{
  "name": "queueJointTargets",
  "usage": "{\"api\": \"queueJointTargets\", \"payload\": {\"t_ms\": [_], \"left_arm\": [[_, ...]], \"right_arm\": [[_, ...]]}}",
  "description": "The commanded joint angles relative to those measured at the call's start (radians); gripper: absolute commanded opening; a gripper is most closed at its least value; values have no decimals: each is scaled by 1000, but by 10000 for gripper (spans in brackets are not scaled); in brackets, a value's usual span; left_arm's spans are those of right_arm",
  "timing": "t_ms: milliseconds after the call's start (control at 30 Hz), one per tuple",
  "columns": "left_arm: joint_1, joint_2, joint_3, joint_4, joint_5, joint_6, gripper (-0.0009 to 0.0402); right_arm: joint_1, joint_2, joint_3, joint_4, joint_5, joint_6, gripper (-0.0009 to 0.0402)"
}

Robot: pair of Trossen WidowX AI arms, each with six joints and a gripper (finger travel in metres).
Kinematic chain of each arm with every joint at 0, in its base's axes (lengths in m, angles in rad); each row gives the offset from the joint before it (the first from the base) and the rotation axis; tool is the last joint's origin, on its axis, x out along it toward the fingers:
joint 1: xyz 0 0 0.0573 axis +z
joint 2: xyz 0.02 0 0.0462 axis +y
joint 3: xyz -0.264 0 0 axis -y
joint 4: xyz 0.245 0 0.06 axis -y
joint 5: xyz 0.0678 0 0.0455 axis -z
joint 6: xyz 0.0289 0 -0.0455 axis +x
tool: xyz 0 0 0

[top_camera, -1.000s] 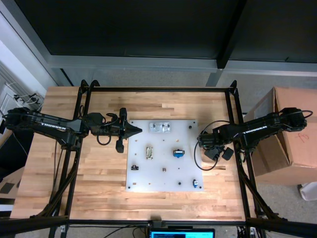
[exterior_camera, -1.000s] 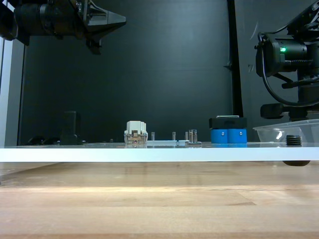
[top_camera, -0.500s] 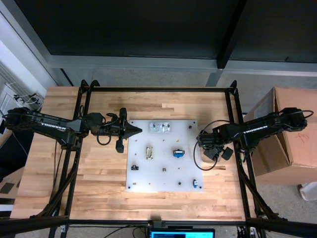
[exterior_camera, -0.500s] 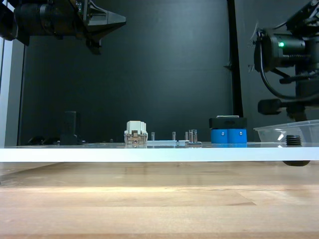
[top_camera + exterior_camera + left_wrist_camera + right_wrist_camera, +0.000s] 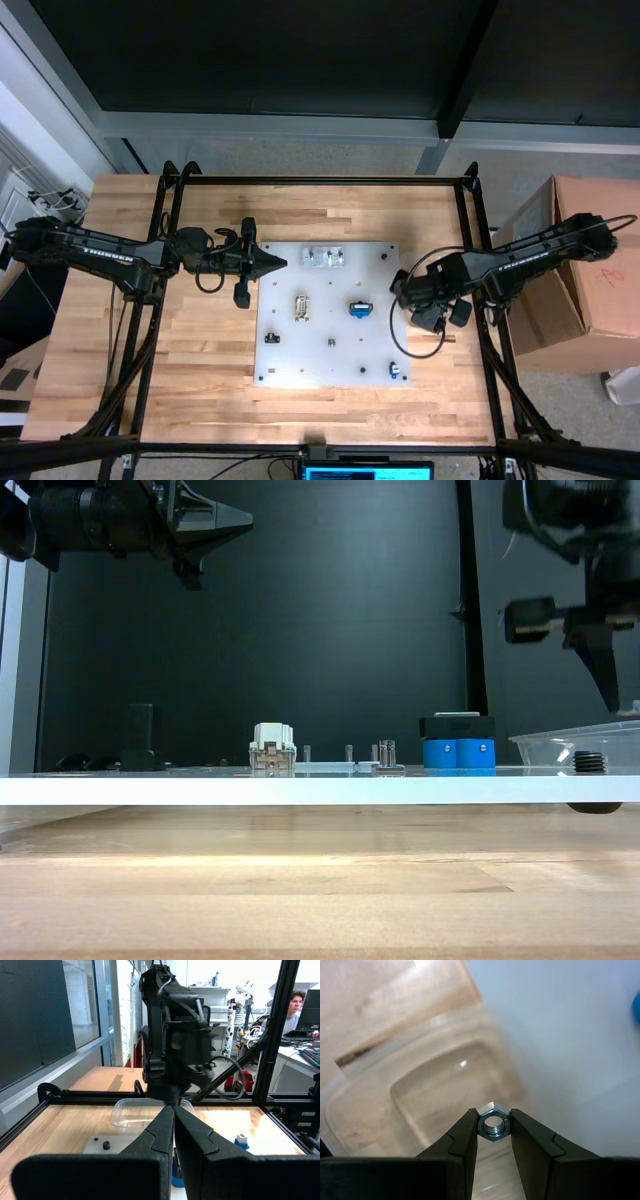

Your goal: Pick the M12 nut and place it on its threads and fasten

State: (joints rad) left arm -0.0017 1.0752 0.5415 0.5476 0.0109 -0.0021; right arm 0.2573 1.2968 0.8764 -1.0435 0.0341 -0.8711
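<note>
Nut [image 5: 493,1125]: silver, between the black fingers [image 5: 461,1142] of the right gripper [image 5: 493,1118]. Left gripper [image 5: 245,522], upper left of the low view: black throughout. Board [image 5: 300,366]: plain white. Stud [image 5: 591,763], lower right of the low view: black, ribbed. Block [image 5: 457,754]: blue, black cap. Tray [image 5: 555,746]: clear. Table [image 5: 195,385]: light wood, striped planks of mixed tan. Box [image 5: 590,310], right of the high view: brown cardboard.
</note>
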Motion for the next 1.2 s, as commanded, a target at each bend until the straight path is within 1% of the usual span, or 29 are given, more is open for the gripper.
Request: {"api": "queueJointTargets", "payload": {"t_ms": [33, 233, 367, 533, 667, 833, 1067, 1200], "left_arm": [[0, 0, 0, 0, 0, 0, 0], [0, 0, 0, 0, 0, 0, 0], [0, 0, 0, 0, 0, 0, 0], [0, 0, 0, 0, 0, 0, 0], [0, 0, 0, 0, 0, 0, 0], [0, 0, 0, 0, 0, 0, 0], [0, 0, 0, 0, 0, 0, 0], [0, 0, 0, 0, 0, 0, 0]], "right_arm": [[56, 63, 71, -9, 1, -2, 16], [157, 204, 213, -15, 1, -83, 16], [200, 296, 310, -18, 2, -132, 16], [216, 414, 433, -23, 5, -207, 16], [233, 506, 525, -24, 24, -212, 16], [254, 610, 620, -26, 26, -220, 16], [259, 687, 700, -19, 26, -238, 16], [258, 708, 706, -13, 18, -238, 16]]}}
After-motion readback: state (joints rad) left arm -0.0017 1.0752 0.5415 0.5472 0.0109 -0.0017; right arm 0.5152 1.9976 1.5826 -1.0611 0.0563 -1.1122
